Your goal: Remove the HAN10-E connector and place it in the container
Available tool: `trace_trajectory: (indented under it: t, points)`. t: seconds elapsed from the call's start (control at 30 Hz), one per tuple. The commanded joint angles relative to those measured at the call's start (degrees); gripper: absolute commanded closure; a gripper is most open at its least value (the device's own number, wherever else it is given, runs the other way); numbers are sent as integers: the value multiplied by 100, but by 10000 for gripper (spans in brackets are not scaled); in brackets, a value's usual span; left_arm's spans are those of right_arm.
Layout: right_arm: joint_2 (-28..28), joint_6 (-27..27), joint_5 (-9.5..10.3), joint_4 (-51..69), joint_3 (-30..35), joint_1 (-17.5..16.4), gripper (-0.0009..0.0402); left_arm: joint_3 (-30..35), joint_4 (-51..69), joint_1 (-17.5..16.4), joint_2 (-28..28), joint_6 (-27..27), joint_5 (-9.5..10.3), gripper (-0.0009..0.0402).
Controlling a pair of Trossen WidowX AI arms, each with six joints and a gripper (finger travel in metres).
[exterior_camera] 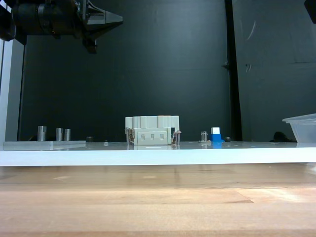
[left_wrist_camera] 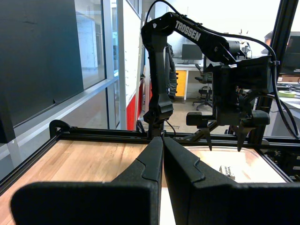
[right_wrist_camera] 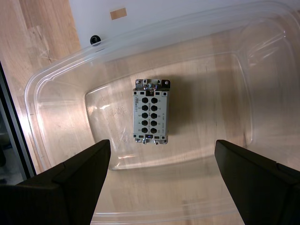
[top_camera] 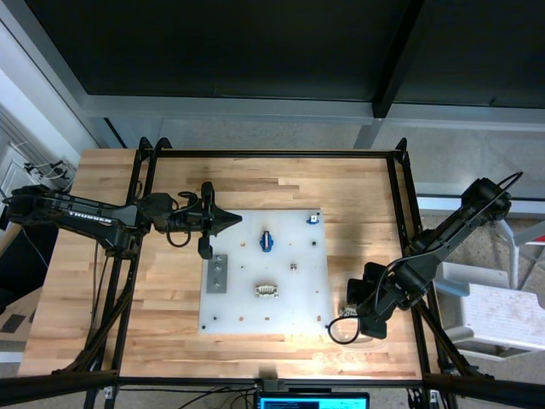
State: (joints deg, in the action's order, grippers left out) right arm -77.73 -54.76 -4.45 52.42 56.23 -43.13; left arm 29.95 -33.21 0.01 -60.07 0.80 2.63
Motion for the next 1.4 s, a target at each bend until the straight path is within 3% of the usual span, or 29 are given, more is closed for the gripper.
trace_trajectory:
  t: [0.03, 1.4]
  points:
    - [-4, -2, -2, -4, 2, -2, 80, 0, -2, -2, -2, 0, 0, 393]
    - [-2, -2, -2, -87, 2, 0, 80, 0, -2, -2, -2, 0, 0, 393]
